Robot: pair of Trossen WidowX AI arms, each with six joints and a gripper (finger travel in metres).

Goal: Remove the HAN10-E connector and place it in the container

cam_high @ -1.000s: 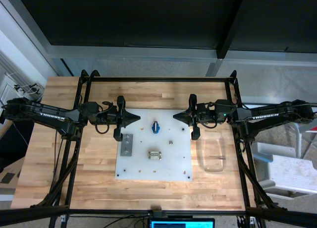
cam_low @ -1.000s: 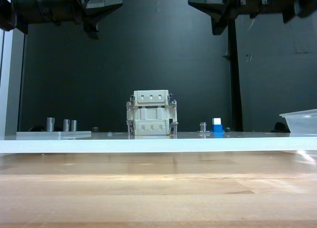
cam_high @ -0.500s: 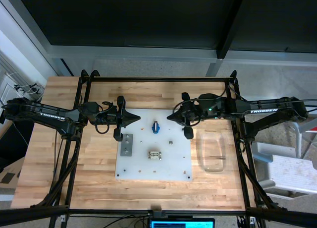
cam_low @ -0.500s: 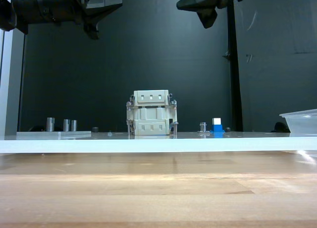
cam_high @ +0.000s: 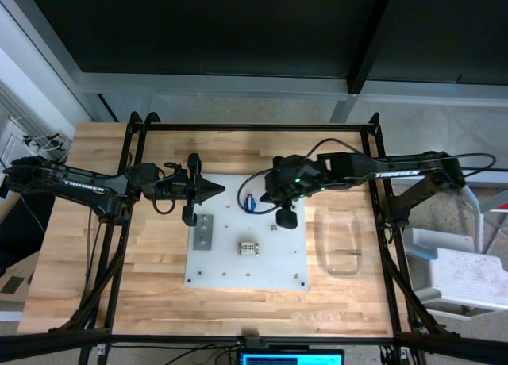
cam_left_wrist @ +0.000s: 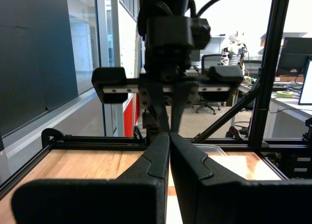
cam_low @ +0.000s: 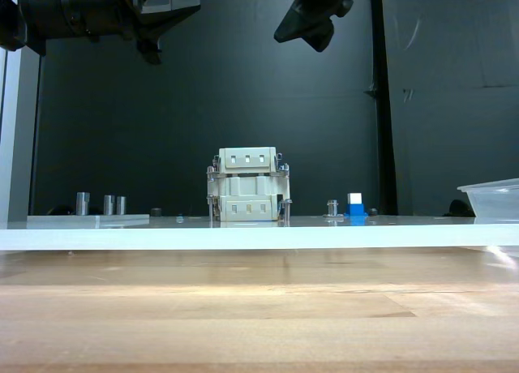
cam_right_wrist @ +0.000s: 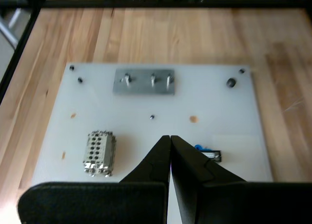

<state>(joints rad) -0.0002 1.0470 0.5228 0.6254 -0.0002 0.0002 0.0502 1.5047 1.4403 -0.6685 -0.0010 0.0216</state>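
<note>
High view: connector (cam_high: pixel 248 248) sits mounted on the white board (cam_high: pixel 238 279). The container (cam_high: pixel 321 250) waits just beside the board on the table (cam_high: pixel 159 301), handy for the drop. Low view: left claw (cam_low: pixel 193 2) is parked high, out of the way. Right claw (cam_low: pixel 280 34) hangs high over the board, tilted down, lining up I'd guess. Wrist views: both claws pinched closed, empty. The right one must spread before grabbing.

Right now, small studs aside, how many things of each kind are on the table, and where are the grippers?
White task board: 1
HAN10-E connector: 1
Grey metal block: 1
Blue piece: 1
Clear container: 1
Grippers: 2, both shut; left gripper high over the board's left edge, right gripper high over the board
Total: 7
</note>
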